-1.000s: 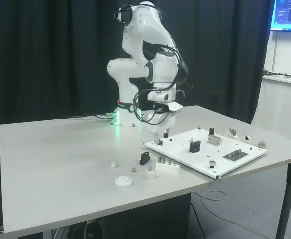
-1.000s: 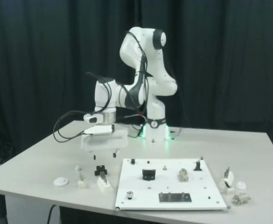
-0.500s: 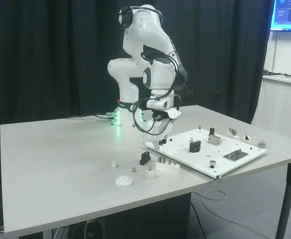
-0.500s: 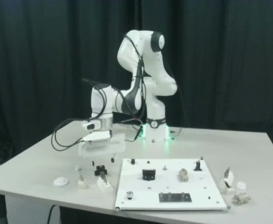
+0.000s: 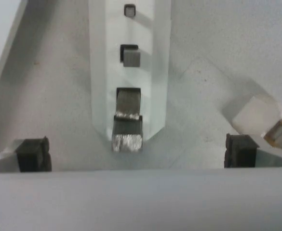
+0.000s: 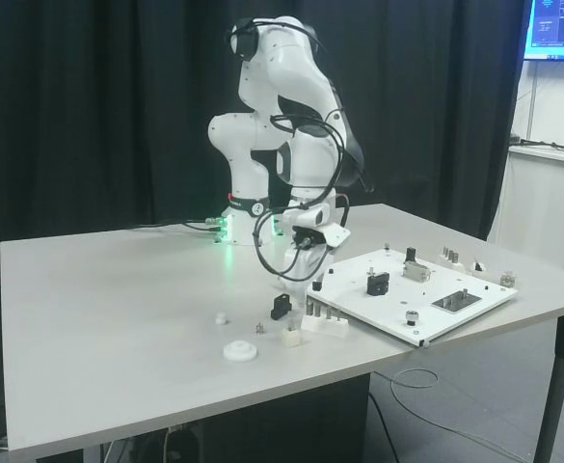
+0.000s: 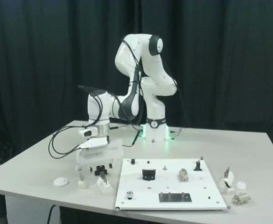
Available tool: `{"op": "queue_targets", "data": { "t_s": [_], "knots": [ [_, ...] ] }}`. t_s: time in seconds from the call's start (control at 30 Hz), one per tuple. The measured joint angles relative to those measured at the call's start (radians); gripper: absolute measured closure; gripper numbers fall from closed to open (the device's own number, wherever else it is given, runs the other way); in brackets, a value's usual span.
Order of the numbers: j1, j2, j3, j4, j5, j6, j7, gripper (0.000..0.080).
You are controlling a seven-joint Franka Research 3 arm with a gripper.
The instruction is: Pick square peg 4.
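- Far left on the grey table [image 6: 98, 289]: a small white cap [image 6: 221, 316], and nearer the front edge a flat white disc [image 6: 239, 352].
- Next to the right: a black part [image 6: 281, 307], with a little white cube [image 6: 289, 338] just in front of it.
- Up behind these: the white arm [image 6: 262, 58], bent over and reaching down, with a green light [image 6: 222, 229] at its foot.
- Low at the end of the arm: the tool [image 5: 137, 152], close over the near end of a long white holder [image 6: 327, 325].
- Tool spread wide, black fingers [image 5: 33, 154] far apart on either side of the holder, pinching nothing.
- In the holder: a row of grey square pegs standing up in their holes, from small to big.
- At the holder's pointed end, right between the two fingers: the biggest peg, probably square peg 4 [image 5: 127, 134], though no number shows on it.
- Not touched by either finger; sitting upright in its hole.
- Seen from the wrist, the white cube just past one finger, off the holder.
- Farther right: a big white board [image 6: 397, 294] lying flat, with small black and grey parts on it.
- Far right, past the board: a few more small parts near the table's edge.
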State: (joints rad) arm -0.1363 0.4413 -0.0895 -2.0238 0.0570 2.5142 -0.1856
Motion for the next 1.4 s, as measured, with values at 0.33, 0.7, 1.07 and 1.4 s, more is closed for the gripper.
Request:
{"op": "queue_targets", "data": {
  "t_s": [0.33, 0.7, 1.07, 1.4],
  "knots": [
    [0.000, 0.044, 0.000, 0.028, 0.022, 0.000, -0.024, 0.0001],
    [-0.001, 0.068, 0.000, 0.038, 0.022, 0.000, -0.024, 0.0001],
    [-0.002, 0.076, -0.003, 0.039, 0.023, 0.000, -0.024, 0.0304],
    [-0.001, 0.076, -0.003, 0.042, 0.023, -0.004, -0.024, 0.0653]
  ]
}}
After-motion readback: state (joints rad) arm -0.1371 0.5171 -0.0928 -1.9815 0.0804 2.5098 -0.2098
